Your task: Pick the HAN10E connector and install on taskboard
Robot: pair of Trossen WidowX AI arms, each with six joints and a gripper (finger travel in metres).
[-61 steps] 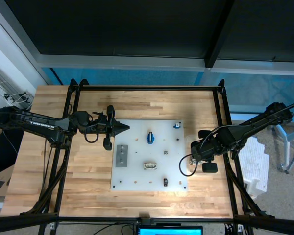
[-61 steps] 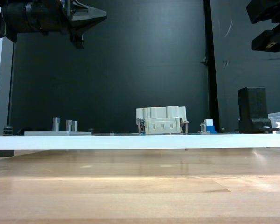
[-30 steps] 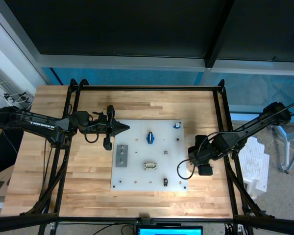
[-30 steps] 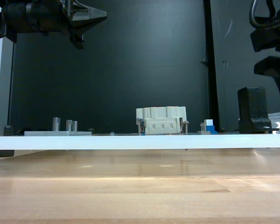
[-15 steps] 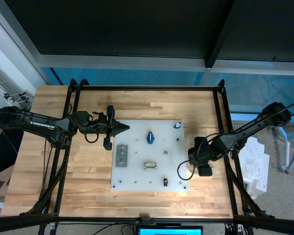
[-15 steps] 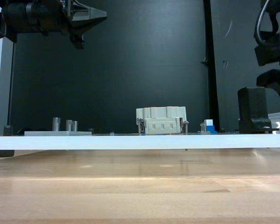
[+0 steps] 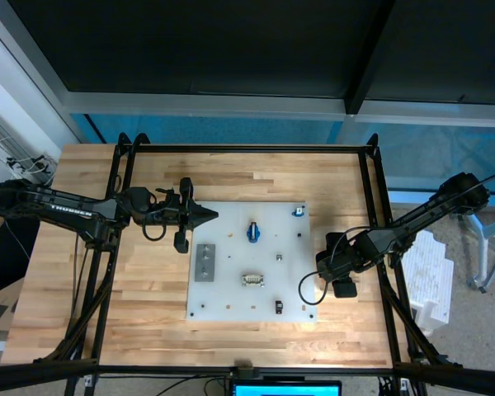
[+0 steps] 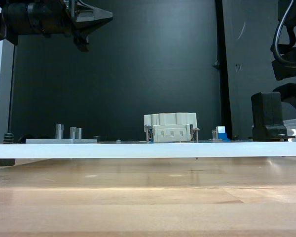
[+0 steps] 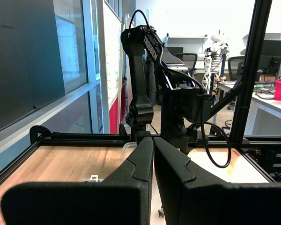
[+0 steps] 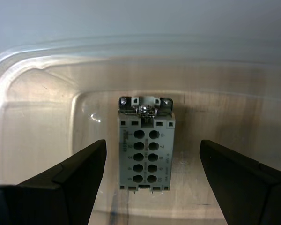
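Wide-open right gripper [image 10: 150, 159] straddles the pale grey rectangular HAN10E connector [image 10: 145, 143], ungrasped. Closed, empty left gripper [image 7: 200, 216] hovers far off by the flat white taskboard [image 7: 231, 247]. Grasping and installing remain.

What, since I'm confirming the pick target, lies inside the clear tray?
One HAN10E connector, contact holes showing, between the right gripper's open fingers. The tray floor beneath it is covered. Left gripper hangs shut above the taskboard's far-left corner.

The pale grey connector [image 10: 146, 143] lies flat on the floor of a clear plastic tray [image 10: 37, 93]. It faces up and shows two rows of five round holes, with a silvery bracket [image 10: 145, 105] and screw at one end. The right gripper [image 10: 152, 150] hangs above it, spread wide. One dark finger [image 10: 65, 183] sits on each side, neither touching the connector.
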